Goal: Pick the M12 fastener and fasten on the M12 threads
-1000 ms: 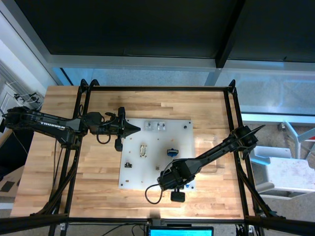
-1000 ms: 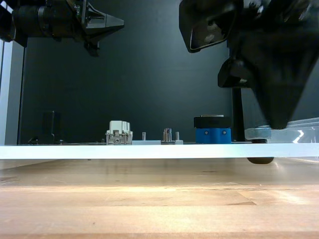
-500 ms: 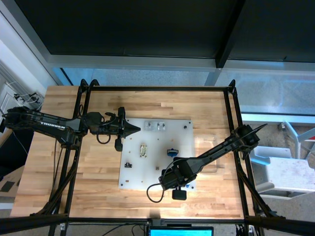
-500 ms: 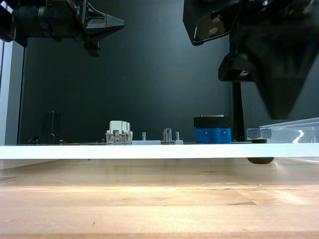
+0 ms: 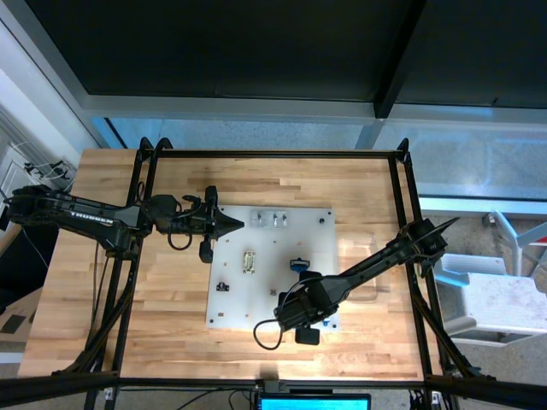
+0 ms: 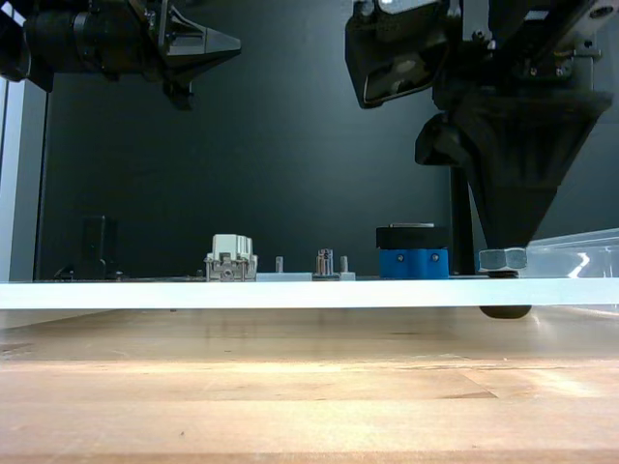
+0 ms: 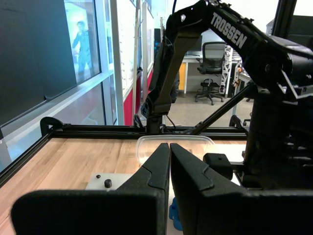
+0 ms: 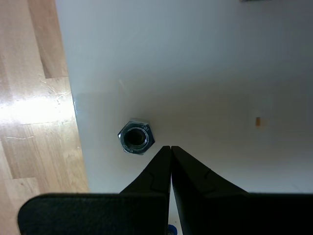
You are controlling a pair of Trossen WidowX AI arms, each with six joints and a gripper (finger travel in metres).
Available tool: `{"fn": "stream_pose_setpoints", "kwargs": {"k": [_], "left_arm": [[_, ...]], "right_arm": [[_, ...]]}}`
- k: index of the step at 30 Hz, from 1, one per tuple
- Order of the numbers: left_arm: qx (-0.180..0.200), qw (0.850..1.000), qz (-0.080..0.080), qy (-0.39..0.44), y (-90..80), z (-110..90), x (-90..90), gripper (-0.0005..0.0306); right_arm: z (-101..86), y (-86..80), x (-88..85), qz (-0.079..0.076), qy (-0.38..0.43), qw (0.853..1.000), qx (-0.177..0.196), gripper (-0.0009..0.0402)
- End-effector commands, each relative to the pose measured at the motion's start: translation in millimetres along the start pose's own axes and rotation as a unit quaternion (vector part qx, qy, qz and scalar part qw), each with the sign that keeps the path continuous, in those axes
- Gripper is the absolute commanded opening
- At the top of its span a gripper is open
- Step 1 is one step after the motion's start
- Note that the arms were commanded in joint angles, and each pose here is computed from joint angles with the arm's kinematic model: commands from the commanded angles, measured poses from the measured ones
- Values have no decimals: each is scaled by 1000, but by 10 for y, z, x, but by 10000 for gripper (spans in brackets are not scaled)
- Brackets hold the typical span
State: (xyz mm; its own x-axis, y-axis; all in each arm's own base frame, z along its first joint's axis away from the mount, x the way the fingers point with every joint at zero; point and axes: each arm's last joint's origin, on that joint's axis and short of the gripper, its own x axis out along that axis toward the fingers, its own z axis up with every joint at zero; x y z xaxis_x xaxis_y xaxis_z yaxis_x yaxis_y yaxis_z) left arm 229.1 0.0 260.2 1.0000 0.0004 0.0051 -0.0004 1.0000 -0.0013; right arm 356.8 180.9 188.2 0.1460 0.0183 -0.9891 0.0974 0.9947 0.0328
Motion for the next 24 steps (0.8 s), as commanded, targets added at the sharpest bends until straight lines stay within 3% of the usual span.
{"fn": "stream_pose_setpoints", "kwargs": {"k": [1, 3, 4, 5, 13, 17, 22, 24], "left_arm": [[0, 1000, 0, 0, 0, 0, 1, 0], [0, 1000, 0, 0, 0, 0, 1, 0], [0, 1000, 0, 0, 0, 0, 1, 0], [0, 1000, 0, 0, 1, 0, 1, 0], [0, 1000, 0, 1, 0, -1, 1, 0], [0, 1000, 0, 0, 1, 0, 1, 0], [0, 1000, 0, 0, 0, 0, 1, 0], [0, 1000, 0, 0, 0, 0, 1, 0]], "right_arm": [[13, 50, -4, 63, 15, 998, -9, 0], [13, 104, -23, 141, 41, 988, -40, 0], [7, 119, -32, 166, 51, 983, -52, 0], [0, 123, -38, 175, 57, 981, -59, 0], [-17, 89, -74, 139, 49, 988, -44, 0], [-6, 64, -105, 104, 26, 994, -21, 0], [4, 19, -131, 43, -8, 999, 2, 0], [7, 6, -130, 27, -16, 1000, 2, 0]]}}
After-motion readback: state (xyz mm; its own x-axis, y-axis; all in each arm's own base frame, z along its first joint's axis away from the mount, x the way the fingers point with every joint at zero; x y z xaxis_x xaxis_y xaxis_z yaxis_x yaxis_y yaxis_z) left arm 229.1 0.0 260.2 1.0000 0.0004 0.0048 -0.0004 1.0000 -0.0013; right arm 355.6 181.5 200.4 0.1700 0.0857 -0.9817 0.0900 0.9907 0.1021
